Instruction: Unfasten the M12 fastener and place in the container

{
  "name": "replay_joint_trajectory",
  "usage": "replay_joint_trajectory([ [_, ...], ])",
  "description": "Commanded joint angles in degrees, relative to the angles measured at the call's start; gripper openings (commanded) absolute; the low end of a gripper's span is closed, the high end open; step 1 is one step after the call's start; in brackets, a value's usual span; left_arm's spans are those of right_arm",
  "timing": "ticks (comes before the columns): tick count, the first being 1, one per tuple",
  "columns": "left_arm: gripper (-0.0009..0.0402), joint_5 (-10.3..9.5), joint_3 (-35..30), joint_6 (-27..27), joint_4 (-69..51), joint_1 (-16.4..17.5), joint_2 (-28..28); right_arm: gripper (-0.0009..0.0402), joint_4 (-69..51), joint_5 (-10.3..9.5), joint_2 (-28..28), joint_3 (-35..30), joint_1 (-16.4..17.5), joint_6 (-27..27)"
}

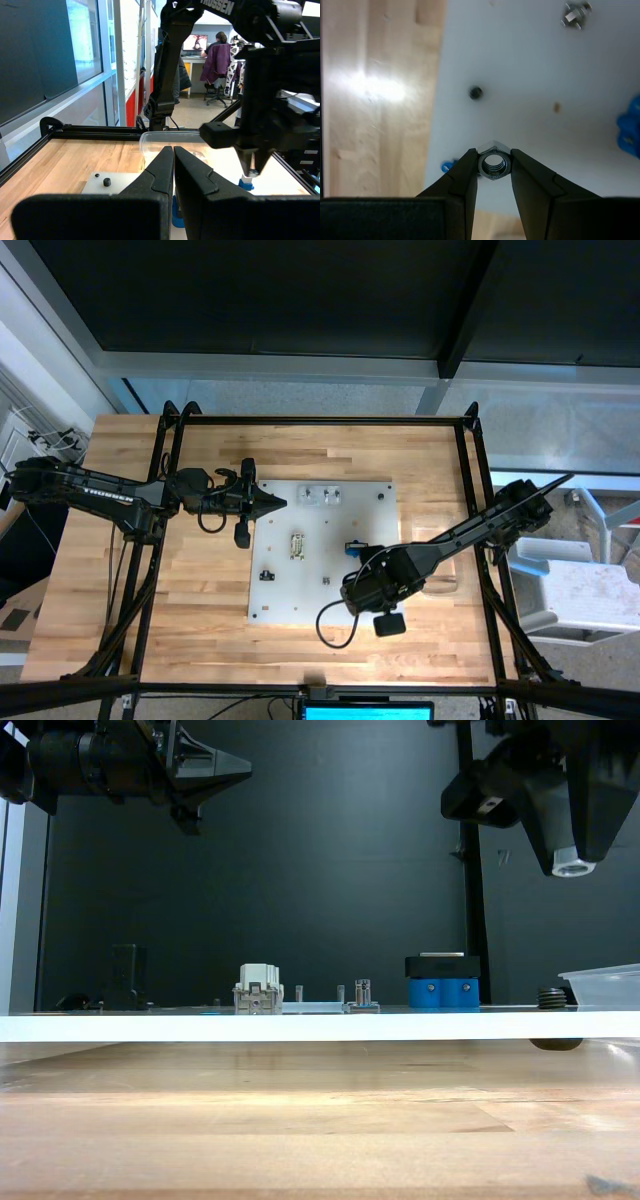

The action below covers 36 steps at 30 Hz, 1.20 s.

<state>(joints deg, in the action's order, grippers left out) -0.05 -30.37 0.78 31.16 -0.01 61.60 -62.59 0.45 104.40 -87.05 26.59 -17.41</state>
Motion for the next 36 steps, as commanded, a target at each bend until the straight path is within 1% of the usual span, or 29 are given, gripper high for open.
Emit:
replay_joint_trajectory([
  [1, 0.0000, 0.00, 0.00, -0.02, 0.02, 0.00, 0.00, 0.0028, -0.46, 0.15, -2.08, 1.81, -1.03, -0.07],
  [5, 0.0000, 0.00, 0.00, -0.02, 0.02, 0.02, 0.00, 0.0028, -0.66, 0.42, -5.88, 5.75, -2.08, -0.07],
  [7, 0.0000, 0.00, 0.00, -0.02, 0.02, 0.00, 0.00, 0.0028, -0.59, 1.66, -8.07, 8.63, -2.54, -0.09],
  [10, 0.0000, 0.00, 0.00, -0.02, 0.02, 0.00, 0.00, 0.0028, -0.22, 2.56, -12.31, 13.86, -3.08, -0.09],
  [15, 0.0000, 0.00, 0.00, -0.02, 0.02, 0.00, 0.00, 0.0027, 0.33, 2.56, -19.98, 22.25, -3.58, -0.13],
  [21, 0.0000, 0.00, 0.00, -0.02, 0.02, 0.00, 0.00, 0.0028, 0.22, 2.51, -28.44, 30.51, -3.76, -0.37],
  [23, 0.0000, 0.00, 0.00, -0.02, 0.02, 0.02, 0.00, 0.0027, 0.07, 2.51, -30.67, 32.89, -3.74, -1.70],
  [27, 0.0000, 0.00, 0.00, -0.02, 0.02, 0.00, 0.00, 0.0028, -0.02, 2.45, -34.64, 36.81, -3.72, -2.05],
  [30, 0.0000, 0.00, 0.00, -0.02, 0.02, 0.02, 0.00, 0.0028, -0.26, 2.45, -37.20, 39.12, -3.72, -3.37],
  [36, 0.0000, 0.00, 0.00, -0.02, 0.02, 0.00, 0.00, 0.0028, -1.75, 2.45, -41.20, 41.66, -3.63, -3.34],
])
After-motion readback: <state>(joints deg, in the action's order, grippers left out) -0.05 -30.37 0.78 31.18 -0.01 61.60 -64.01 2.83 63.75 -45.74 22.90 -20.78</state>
